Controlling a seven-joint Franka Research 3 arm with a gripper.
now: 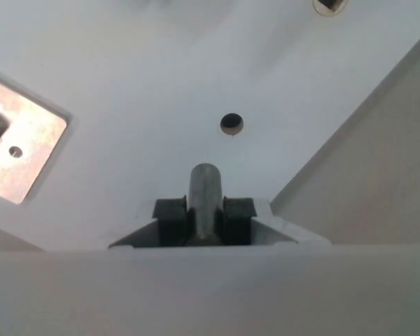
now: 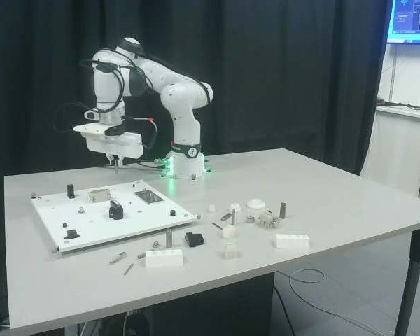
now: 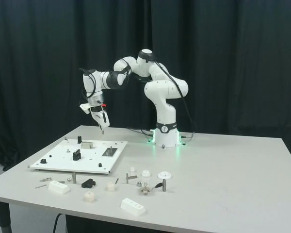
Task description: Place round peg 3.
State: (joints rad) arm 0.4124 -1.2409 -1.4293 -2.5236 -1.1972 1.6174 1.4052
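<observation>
Black curtains, grey table (image 2: 350,199), white board (image 2: 101,220), tool (image 1: 204,210) gripping grey peg (image 1: 204,199) above hole (image 1: 231,123)

Loose white blocks (image 2: 163,259), gears (image 2: 255,204) & pins (image 2: 283,209) on grey table (image 2: 336,189).

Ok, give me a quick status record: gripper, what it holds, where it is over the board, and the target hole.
gripper: shut on the peg
peg: grey, round, upright between the fingers, tip pointing down
height: well above the white board, not touching
position: near the board's far edge
hole: round, dark, open; seen just ahead of the peg tip in the wrist view
insertion: not yet done
</observation>
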